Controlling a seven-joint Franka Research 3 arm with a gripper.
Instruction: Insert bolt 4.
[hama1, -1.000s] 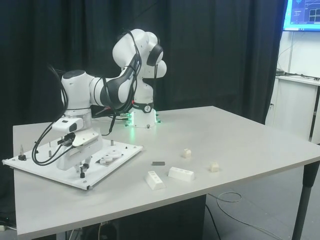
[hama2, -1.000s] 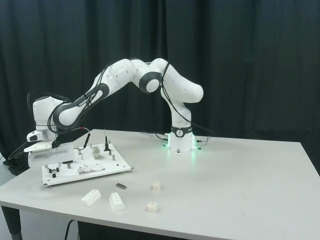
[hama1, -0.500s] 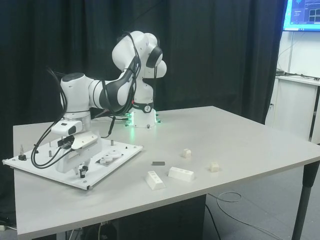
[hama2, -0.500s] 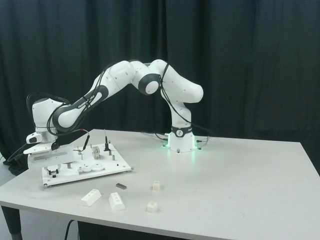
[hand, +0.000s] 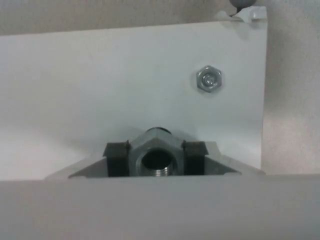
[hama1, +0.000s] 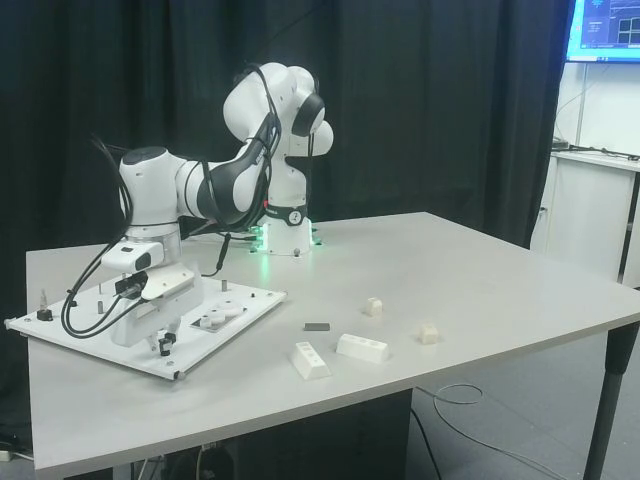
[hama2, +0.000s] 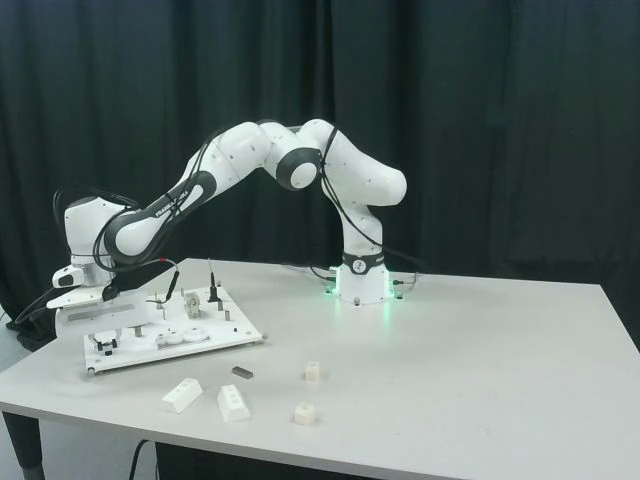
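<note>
Gripper (hand: 156, 159) pads were closed on my grey hex bolt (hand: 155, 161), above the white board (hand: 100, 90) on the grey table (hama1: 450, 270); black curtains (hama2: 480, 100) behind.

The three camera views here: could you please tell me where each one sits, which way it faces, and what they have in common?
Wrist view: on the wrist, looking down at the white board, a hex nut and the bolt between the hand's black fingers.
First room view: off one table corner, facing the arm, the black curtain behind.
Second room view: across the table's long edge, seeing the whole arm side-on.
Both room views share the board, the green-lit base and the small white blocks.
</note>
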